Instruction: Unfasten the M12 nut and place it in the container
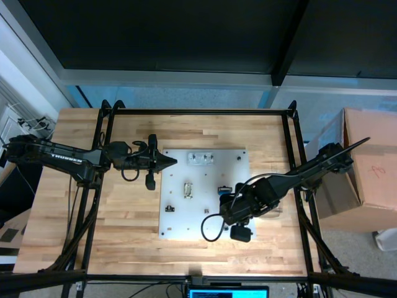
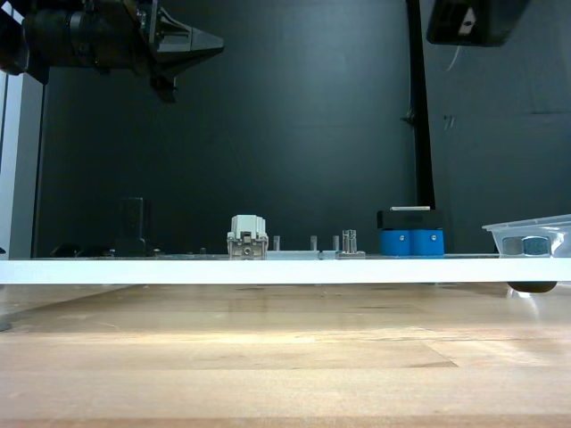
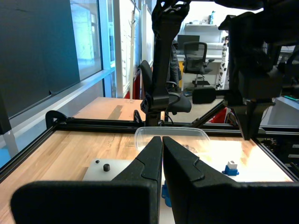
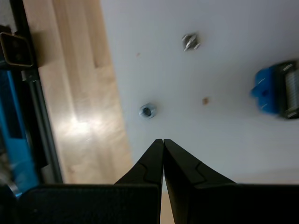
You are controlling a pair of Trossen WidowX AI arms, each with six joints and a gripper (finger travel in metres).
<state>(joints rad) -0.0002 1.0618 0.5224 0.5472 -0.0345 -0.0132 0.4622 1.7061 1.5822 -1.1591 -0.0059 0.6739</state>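
nut (image 4: 147, 111) sat on its stud at board's (image 1: 180, 223) near right edge, just left of and below right gripper's (image 4: 163, 140) closed tips. left gripper (image 3: 162, 138) closed, high over far left.

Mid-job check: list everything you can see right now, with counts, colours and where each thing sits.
table: one, pale wood, centre of the scene.
board: one, white, mid-table.
container: one, clear, right of the board.
M12 nut: one, silver, on its stud near the board's near right edge, outside the container.
blue block: one, black-topped, on the board's right part.
connector: one, off-white, mid-board.
silver post: one, mid-board.
cardboard box: one, brown, beyond the table's right edge.
left gripper: shut, raised by the board's far left corner.
right gripper: shut, above the board's near right part, clear of the nut.
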